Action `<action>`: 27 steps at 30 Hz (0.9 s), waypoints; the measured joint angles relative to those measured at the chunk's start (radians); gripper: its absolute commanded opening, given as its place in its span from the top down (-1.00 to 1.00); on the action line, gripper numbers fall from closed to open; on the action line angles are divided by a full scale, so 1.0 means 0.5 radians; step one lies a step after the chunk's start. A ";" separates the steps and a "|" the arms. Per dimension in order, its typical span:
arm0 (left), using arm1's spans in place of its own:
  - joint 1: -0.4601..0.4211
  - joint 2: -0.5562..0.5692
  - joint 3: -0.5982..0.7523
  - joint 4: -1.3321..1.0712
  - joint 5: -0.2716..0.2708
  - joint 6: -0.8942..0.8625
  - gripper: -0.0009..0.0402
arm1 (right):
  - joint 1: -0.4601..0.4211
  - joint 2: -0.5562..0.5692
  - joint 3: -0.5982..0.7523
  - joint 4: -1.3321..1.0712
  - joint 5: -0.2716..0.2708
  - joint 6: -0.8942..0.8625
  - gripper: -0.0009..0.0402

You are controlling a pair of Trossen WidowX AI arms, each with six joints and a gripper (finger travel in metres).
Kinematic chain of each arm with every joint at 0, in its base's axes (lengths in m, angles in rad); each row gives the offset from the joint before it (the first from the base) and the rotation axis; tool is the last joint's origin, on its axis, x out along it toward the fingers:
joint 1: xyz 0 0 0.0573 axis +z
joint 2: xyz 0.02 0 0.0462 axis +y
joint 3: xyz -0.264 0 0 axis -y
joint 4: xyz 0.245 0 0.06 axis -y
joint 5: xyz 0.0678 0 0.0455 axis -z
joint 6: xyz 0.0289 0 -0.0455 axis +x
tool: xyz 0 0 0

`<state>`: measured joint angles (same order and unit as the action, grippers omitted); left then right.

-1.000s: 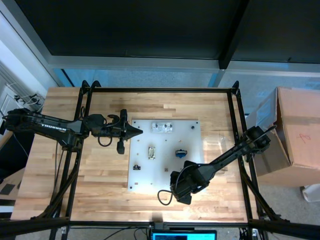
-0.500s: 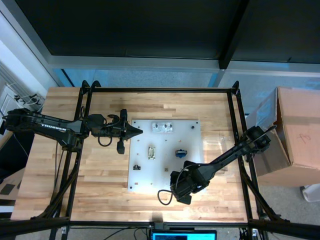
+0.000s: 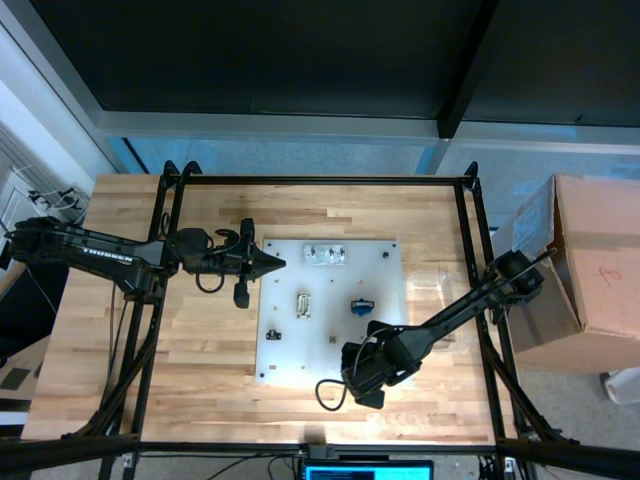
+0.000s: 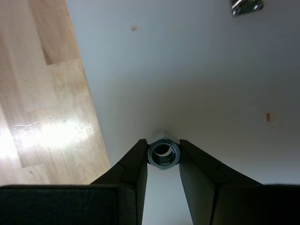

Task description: Unfasten the M12 nut and place it in the container

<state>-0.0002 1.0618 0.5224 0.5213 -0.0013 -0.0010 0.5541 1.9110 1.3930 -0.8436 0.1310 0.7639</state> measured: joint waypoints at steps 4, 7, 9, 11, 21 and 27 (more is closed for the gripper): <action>0.000 0.000 0.001 0.000 0.001 0.001 0.96 | 0.000 -0.060 0.001 -0.040 -0.001 -0.031 0.92; 0.000 0.000 0.001 0.000 0.001 0.001 0.96 | -0.001 -0.121 0.002 -0.089 -0.002 -0.045 0.91; 0.000 0.000 0.001 0.000 0.001 0.001 0.96 | -0.002 -0.162 0.004 -0.124 -0.001 -0.075 0.91; 0.000 0.000 0.000 0.000 0.000 0.000 0.96 | -0.005 -0.212 0.004 -0.172 0.002 -0.093 0.91; 0.000 0.000 0.000 0.000 0.001 0.001 0.96 | -0.060 -0.571 -0.181 -0.252 0.014 -0.238 0.91; 0.000 0.000 0.001 0.000 0.000 0.000 0.96 | -0.134 -0.861 -0.442 -0.260 0.015 -0.301 0.91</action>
<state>-0.0002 1.0618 0.5228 0.5213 -0.0013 -0.0010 0.4870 1.4803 1.1721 -0.9737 0.1387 0.6136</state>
